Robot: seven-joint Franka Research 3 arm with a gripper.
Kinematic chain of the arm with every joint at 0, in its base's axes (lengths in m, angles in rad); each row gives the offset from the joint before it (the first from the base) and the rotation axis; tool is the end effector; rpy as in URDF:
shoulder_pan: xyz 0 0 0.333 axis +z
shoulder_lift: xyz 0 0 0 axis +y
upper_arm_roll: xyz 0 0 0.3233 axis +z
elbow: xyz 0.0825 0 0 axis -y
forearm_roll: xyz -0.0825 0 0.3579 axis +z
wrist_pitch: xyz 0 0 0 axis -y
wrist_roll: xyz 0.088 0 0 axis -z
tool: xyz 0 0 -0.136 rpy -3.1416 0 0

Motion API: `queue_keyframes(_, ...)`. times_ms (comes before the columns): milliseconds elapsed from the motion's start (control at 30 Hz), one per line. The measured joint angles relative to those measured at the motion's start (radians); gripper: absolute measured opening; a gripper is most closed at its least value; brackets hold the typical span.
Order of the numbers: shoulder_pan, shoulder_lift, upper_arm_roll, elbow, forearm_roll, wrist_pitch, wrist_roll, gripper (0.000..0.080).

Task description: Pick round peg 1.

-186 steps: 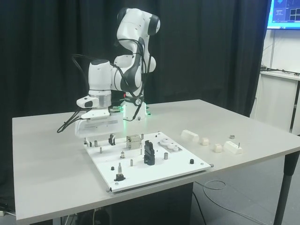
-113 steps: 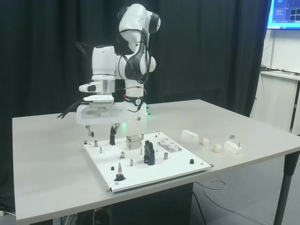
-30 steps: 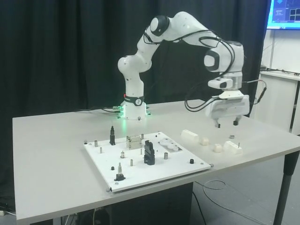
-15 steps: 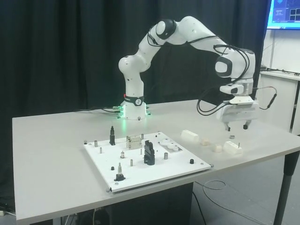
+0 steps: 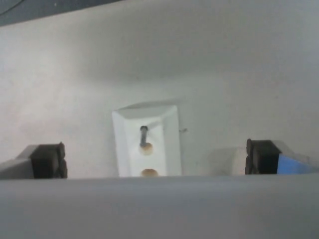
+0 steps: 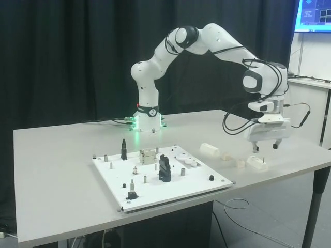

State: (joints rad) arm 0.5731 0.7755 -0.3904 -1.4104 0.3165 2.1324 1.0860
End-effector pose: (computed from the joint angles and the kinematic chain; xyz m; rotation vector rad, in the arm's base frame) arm 0.6820 0.2017 0.2540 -2.7767 1.4616 -0.0129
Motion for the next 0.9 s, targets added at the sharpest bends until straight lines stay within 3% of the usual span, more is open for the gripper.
queue_keyframes(900, 0.01, 0.082, 0.006, 0.022, 0.0, 0.039, 0.015, 0.08)
